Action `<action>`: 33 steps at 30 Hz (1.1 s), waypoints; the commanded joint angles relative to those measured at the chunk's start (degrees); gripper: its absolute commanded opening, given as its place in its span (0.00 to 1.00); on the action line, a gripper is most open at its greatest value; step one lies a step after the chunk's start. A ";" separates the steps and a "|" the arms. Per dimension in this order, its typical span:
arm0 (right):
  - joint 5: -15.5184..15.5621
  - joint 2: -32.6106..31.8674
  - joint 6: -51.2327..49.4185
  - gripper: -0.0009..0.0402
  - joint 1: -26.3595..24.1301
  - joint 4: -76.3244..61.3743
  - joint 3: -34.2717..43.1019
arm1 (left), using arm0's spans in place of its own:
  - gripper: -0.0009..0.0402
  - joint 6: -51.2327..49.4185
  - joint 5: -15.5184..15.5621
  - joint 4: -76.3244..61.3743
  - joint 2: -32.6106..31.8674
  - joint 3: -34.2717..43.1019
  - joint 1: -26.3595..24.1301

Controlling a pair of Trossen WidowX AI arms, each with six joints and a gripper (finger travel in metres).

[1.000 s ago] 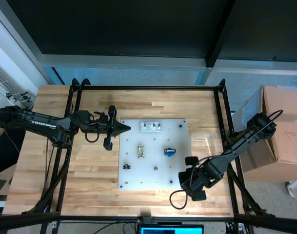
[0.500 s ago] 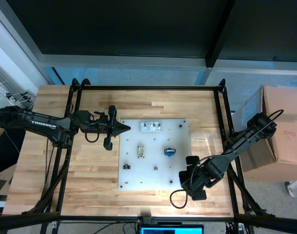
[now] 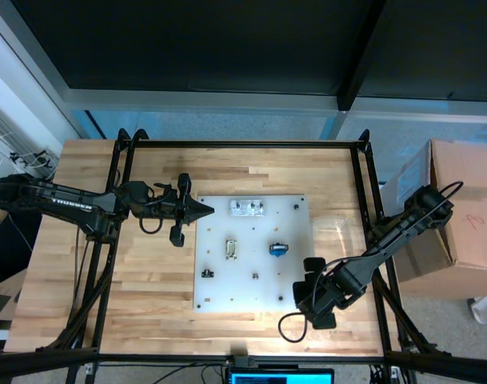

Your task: Remove the RJ45 connector from the taskboard and place in the container

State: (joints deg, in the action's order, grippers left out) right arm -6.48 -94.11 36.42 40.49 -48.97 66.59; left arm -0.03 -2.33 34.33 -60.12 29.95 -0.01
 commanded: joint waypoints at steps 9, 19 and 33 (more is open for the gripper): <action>0.04 0.26 0.63 0.40 0.59 1.66 -1.79 | 0.02 0.02 0.00 0.00 0.00 0.00 0.00; -1.44 1.77 0.81 0.35 1.03 0.92 -1.51 | 0.02 0.02 0.00 0.00 0.00 0.00 0.02; -1.46 1.75 0.85 0.35 1.29 1.79 -2.58 | 0.02 0.02 0.00 0.00 0.00 0.00 0.02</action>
